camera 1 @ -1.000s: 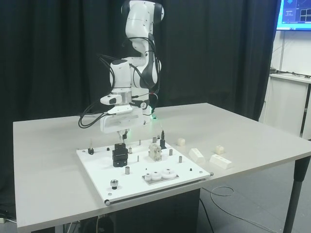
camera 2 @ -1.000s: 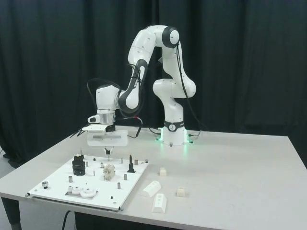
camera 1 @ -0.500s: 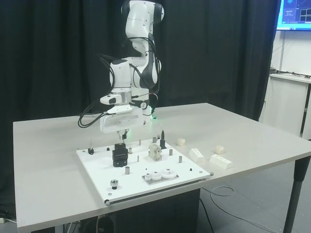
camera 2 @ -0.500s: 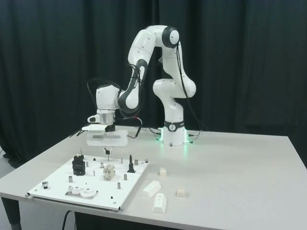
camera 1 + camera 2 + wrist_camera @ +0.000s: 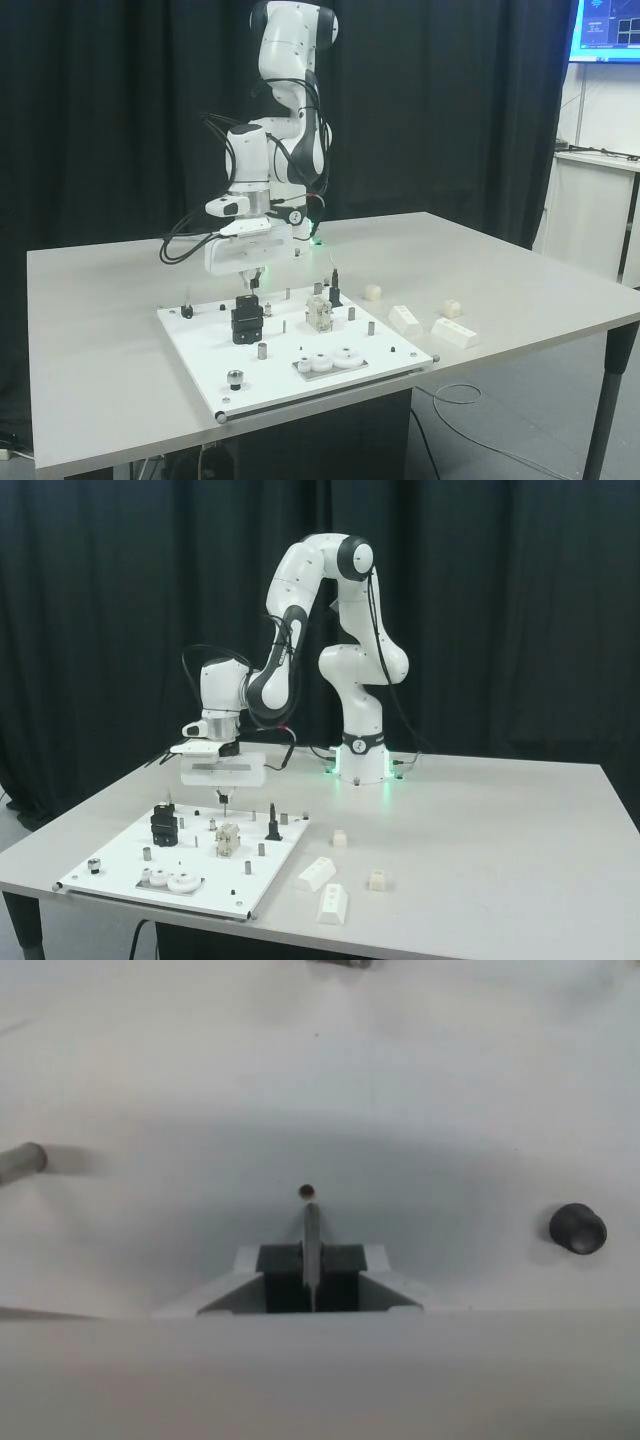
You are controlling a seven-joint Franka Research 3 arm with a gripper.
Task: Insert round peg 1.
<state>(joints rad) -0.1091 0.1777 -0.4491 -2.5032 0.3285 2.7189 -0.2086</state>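
Gripper (image 5: 311, 1290) hangs over the far part of the white board (image 5: 200, 345), fingers pinched on round peg 1 (image 5: 312, 1245), a thin grey pin held upright w/ its tip just short of a small dark hole (image 5: 307, 1192) in the board; can't tell whether tip touches the surface. In the room views the peg (image 5: 224, 799) shows as a short stub under the gripper (image 5: 223, 788), low over the board. Open room: bare board all round the hole in the wrist view, nearest neighbours a black knob (image 5: 577, 1228) to one side and a grey pin (image 5: 22, 1161) to the other, both well apart from the peg. Board's near half is busier: black block (image 5: 246, 318), small grey-white block w/ holes (image 5: 319, 314), black upright post (image 5: 335, 287), white gears (image 5: 334, 361) near the front edge, a black-ringed part (image 5: 235, 379) toward the front corner, several short grey pins between them. Board sits near the front edge of the grey table (image 5: 100, 330), its front corner close to that edge. Off the board, toward the arm's base side, loose white blocks (image 5: 455, 332) lie on the table, apart from each other. Arm base (image 5: 364, 765) is bolted at the table's far side, green light at its foot. Black curtain (image 5: 520, 600) behind; a screen (image 5: 605, 30) and a white cabinet (image 5: 595, 215) at the room's edge in the first room view.
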